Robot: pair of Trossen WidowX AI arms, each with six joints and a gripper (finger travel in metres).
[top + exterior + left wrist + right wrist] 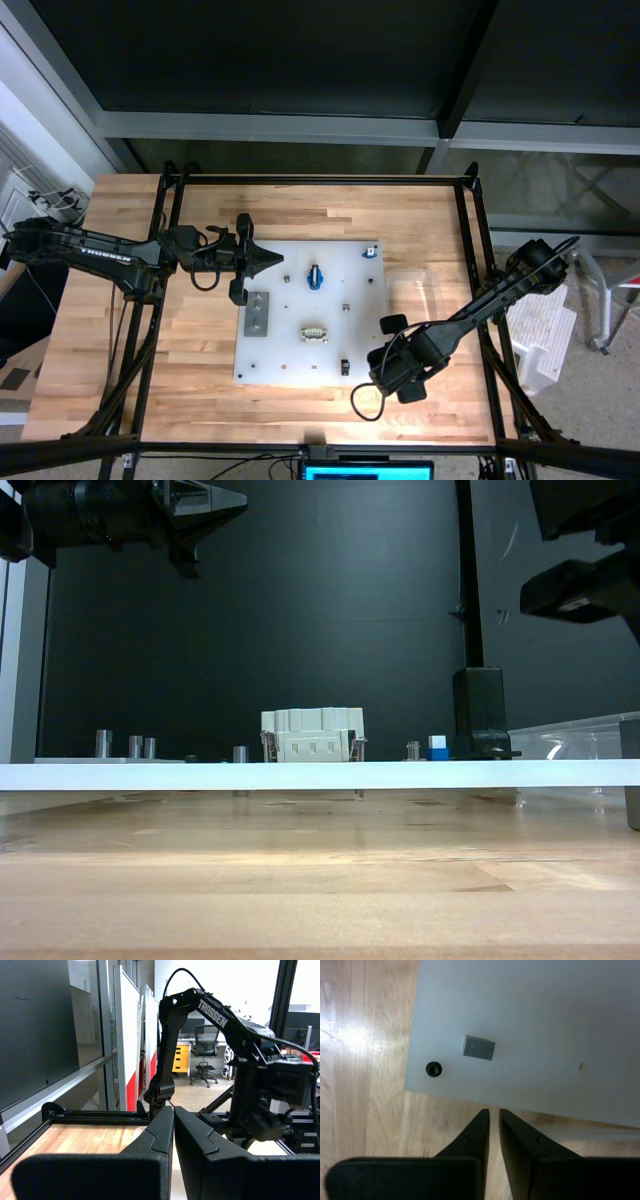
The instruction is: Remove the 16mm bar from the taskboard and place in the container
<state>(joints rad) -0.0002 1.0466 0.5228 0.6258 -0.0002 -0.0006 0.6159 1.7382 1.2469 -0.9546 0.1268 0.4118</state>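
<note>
The white taskboard (300, 360) lies mid-table. Its grey block (258, 318) carries three upright metal bars; the leftmost (103, 743) looks the widest, and I cannot tell for sure which is the 16mm bar. The clear container (415, 293) stands empty just off the board's right edge, also seen low (585, 735). My left gripper (268, 260) hovers shut, high over the board's far left corner, pointing right. My right gripper (493, 1111) is shut and empty over the wood beside the board's near right corner (385, 358), close to a small grey fitting (479, 1047).
A blue knob (315, 276) and silver connector (314, 335) sit mid-board. A black frame (470, 230) borders the table. A laptop screen (365, 470) pokes in at the near edge. White clutter (545, 330) lies off the table's right side.
</note>
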